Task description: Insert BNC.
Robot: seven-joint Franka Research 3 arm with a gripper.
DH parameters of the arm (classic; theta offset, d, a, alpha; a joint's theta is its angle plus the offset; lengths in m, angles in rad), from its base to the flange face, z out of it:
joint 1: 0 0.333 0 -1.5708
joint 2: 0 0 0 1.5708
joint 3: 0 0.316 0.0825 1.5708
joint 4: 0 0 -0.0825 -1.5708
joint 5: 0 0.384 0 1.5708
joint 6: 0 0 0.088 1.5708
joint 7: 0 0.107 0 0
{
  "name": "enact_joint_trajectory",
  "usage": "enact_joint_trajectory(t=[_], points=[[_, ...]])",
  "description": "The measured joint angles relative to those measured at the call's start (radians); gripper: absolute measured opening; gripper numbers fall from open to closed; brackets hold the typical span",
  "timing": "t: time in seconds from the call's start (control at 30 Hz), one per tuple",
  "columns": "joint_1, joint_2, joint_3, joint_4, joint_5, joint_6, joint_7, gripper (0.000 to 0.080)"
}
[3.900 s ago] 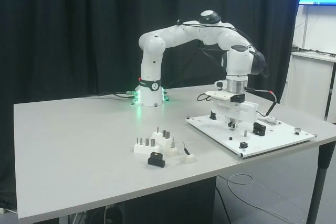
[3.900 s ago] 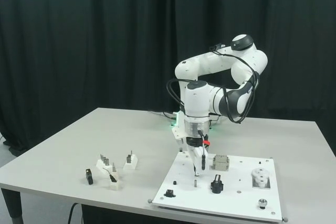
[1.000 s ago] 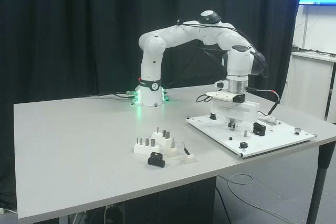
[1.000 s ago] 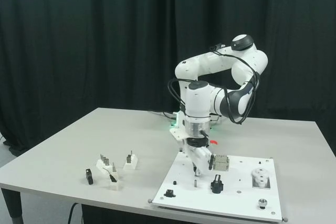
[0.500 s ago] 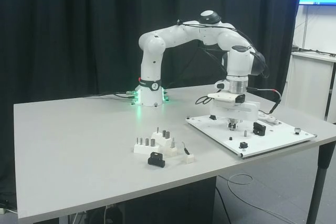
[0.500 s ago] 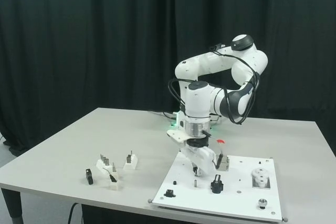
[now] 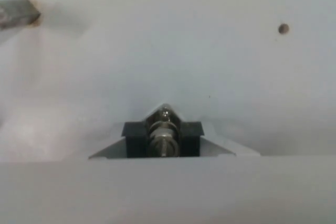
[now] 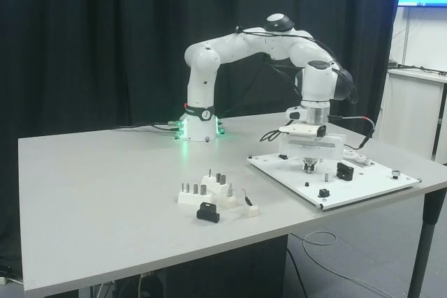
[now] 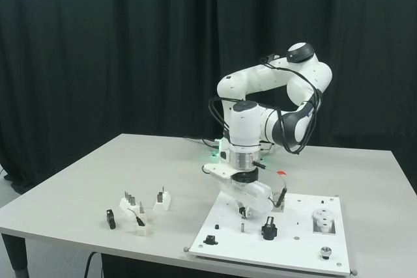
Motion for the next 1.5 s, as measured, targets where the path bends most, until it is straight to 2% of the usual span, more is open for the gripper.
enact_joint_trajectory(t=[0.73,1.5], points=[[-0.003,-0.001,-0.001,0.000,0.007,-0.006,-0.373,0.0120],[0.002,0.000,0.000,0.000,-0.002,0.001,-0.687,0.0120]])
